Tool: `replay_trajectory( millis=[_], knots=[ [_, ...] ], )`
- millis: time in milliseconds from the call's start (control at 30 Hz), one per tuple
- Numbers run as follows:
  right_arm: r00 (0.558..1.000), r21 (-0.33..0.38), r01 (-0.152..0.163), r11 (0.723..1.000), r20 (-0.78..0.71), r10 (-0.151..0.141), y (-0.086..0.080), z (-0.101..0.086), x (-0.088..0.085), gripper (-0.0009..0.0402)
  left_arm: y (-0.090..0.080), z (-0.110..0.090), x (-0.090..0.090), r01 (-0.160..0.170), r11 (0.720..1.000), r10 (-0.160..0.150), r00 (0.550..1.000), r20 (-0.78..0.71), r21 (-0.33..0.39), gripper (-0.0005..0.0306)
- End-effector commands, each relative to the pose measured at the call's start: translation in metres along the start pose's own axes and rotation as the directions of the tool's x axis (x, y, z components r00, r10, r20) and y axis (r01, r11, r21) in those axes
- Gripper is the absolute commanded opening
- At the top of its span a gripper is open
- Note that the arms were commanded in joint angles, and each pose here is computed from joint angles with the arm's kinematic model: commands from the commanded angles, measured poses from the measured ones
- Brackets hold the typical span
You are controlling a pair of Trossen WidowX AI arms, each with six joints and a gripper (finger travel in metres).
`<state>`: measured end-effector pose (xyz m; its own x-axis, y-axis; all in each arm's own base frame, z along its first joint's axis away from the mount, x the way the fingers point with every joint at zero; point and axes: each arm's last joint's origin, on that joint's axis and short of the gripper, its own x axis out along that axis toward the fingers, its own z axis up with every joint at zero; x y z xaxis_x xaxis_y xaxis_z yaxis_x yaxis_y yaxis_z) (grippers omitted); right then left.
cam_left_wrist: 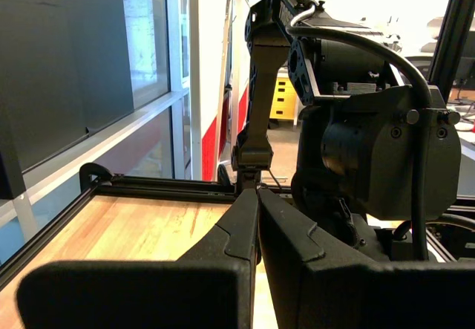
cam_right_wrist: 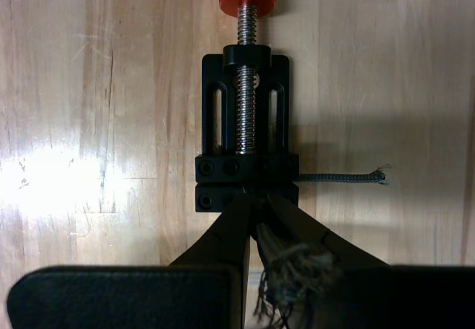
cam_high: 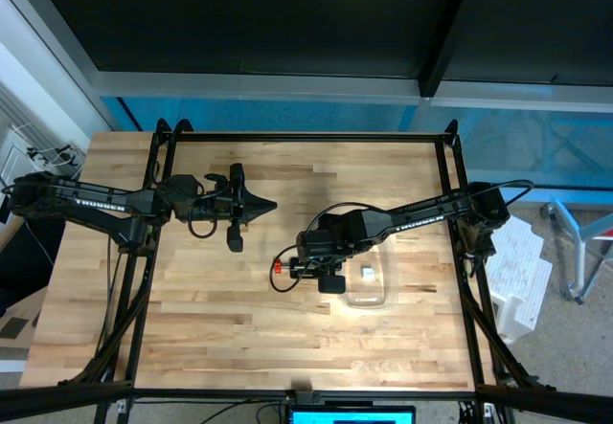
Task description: Pick the usb-c connector and install on the hub
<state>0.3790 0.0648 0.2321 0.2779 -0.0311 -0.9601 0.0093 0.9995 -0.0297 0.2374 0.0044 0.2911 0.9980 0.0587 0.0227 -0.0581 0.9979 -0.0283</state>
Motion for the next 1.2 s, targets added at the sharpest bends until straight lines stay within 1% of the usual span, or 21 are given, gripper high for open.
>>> replay_trajectory(
  millis=[33,233,367,433,533,600,733,900,967,1200],
  knots=[
    [1.000,-0.004,-0.003,1.000,0.017,0.003,0.000,0.000,-0.005,0.0032,0.000,0.000,0.000,0.000,1.000,0.000,1.000,0.000,0.000,0.0000],
    [0.999,0.009,-0.002,1.000,0.055,0.002,-0.001,0.000,-0.015,0.0128,0.000,0.000,0.000,0.000,1.000,0.000,1.000,0.000,0.000,0.0000],
    [0.996,0.014,-0.009,1.000,0.086,0.007,-0.002,-0.002,-0.029,0.0184,0.000,0.000,0.000,0.000,1.000,0.000,1.000,0.001,0.000,0.0000],
    [0.995,0.014,-0.011,1.000,0.096,0.009,-0.003,-0.003,-0.036,0.0205,0.000,0.000,0.000,0.000,1.000,0.000,1.000,0.000,0.000,0.0000],
    [0.995,0.011,-0.010,1.000,0.094,0.009,-0.005,-0.010,-0.050,0.0224,0.000,0.000,0.000,0.000,1.000,0.000,1.000,-0.002,0.000,0.0000],
    [0.995,0.007,-0.011,1.000,0.101,0.010,-0.007,-0.015,-0.061,0.0230,0.000,0.000,0.000,0.000,1.000,0.000,1.000,0.002,0.000,0.0000],
    [0.989,-0.004,-0.017,1.000,0.147,0.017,-0.011,-0.028,-0.080,0.0227,0.000,0.000,0.000,0.000,1.000,0.000,1.000,-0.004,0.001,0.0000],
    [0.983,-0.002,-0.023,1.000,0.180,0.023,-0.014,-0.040,-0.095,0.0222,0.000,0.000,0.000,0.000,1.000,0.000,1.000,0.004,0.000,0.0000],
    [0.982,-0.002,-0.024,1.000,0.190,0.024,-0.015,-0.042,-0.098,0.0219,0.000,0.000,0.000,0.000,1.000,0.000,1.000,0.000,0.000,0.0000],
    [0.972,-0.003,-0.031,1.000,0.231,0.031,-0.016,-0.047,-0.097,0.0201,0.000,0.000,0.000,0.000,1.000,0.000,1.000,0.000,0.000,0.0000]
  ],
)
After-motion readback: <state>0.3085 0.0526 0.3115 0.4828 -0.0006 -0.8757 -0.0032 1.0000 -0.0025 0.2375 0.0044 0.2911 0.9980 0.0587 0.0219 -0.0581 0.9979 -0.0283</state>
